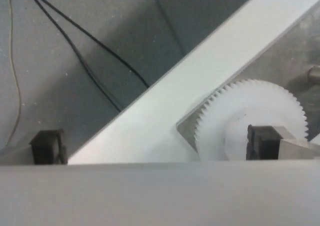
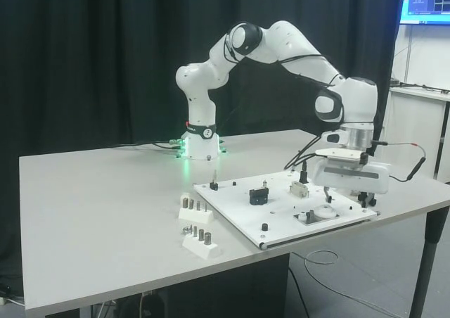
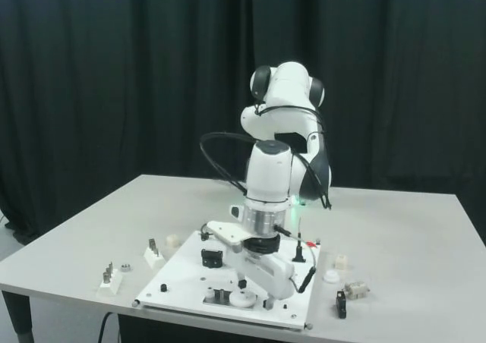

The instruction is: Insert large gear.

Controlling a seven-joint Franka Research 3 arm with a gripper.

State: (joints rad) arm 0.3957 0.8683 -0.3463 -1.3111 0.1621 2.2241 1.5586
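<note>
White arm (image 2: 281, 47) is showing black joint bands and green light at its base, white toothed gear (image 1: 252, 118) is lying on the white board (image 2: 239, 209), grey table (image 2: 91, 212) is standing before black curtains (image 3: 114, 77), with black cables (image 1: 80, 41) trailing.

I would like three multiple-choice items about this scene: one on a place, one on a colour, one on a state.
1. The large gear lies: A on the bare table; B on the floor; C on the white board.
2. The gear is: A black; B white; C green.
3. The jaws are: A open; B shut on the gear; C shut on a cable.
Answers: C, it sits on the board below the wrist; B, its teeth show white; A, they stand far apart in the wrist view.
</note>
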